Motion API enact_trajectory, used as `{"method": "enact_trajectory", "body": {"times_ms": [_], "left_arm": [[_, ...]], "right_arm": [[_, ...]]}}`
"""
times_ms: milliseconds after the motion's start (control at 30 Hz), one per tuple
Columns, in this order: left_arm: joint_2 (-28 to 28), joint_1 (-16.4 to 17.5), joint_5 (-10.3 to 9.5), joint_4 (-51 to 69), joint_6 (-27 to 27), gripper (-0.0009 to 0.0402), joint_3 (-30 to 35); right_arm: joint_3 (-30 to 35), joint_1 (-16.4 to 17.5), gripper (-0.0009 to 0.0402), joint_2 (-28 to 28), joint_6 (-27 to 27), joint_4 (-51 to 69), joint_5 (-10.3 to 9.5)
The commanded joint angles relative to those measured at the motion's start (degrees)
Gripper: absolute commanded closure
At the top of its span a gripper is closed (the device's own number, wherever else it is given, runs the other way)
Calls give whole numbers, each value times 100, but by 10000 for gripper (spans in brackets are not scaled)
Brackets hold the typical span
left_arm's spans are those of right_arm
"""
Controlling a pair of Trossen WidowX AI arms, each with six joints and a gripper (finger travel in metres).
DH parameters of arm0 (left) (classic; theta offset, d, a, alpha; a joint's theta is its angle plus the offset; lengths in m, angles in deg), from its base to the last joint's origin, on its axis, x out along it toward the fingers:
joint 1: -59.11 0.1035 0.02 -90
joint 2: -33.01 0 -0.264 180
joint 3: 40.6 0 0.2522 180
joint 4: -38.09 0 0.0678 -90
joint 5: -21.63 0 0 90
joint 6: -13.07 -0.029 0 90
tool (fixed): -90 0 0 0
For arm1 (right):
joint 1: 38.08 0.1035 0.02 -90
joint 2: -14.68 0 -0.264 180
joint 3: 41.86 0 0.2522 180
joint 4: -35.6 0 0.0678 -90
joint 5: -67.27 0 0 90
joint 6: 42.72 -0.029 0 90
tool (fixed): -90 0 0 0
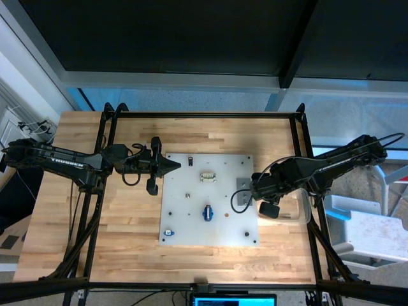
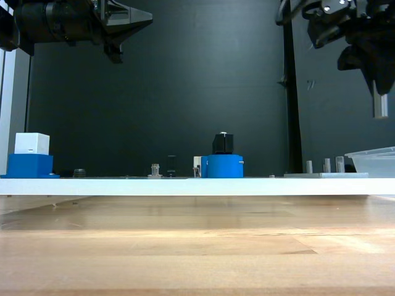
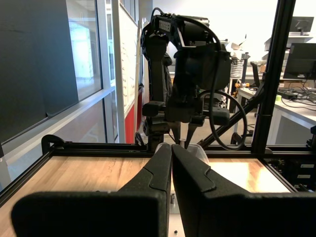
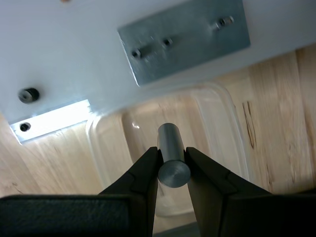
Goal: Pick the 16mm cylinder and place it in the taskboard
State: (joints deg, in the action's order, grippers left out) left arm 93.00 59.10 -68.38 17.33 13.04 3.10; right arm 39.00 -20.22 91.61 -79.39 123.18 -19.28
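Note:
A smooth grey 16mm cylinder (image 4: 171, 158) sits clamped between the fingers of my right gripper (image 4: 172, 151), which is shut on it. In the low view the cylinder (image 2: 379, 102) hangs upright below the right gripper (image 2: 364, 43), well above the table. It is over the clear bin (image 4: 227, 128), just off the right edge of the white taskboard (image 1: 191, 217). My left gripper (image 1: 177, 164) hovers shut and empty at the board's left edge, and is seen high up in the low view (image 2: 147, 18).
A grey metal block with three pegs (image 4: 187, 39) lies on the board's edge nearest the bin (image 1: 299, 213). A blue fitting (image 1: 207, 212) stands mid-board, and a blue and white block (image 2: 29, 161) is at its near left corner. A black frame surrounds the table.

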Motion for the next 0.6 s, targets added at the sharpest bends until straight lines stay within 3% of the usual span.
{"method": "enact_trajectory", "body": {"times_ms": [33,600], "left_arm": [[2,2,0,-2,-2,393,2],[2,0,0,-2,-2,393,2]], "right_arm": [[192,0,350,201,11,4,7],[1023,2,350,1196,162,-46,4]]}}
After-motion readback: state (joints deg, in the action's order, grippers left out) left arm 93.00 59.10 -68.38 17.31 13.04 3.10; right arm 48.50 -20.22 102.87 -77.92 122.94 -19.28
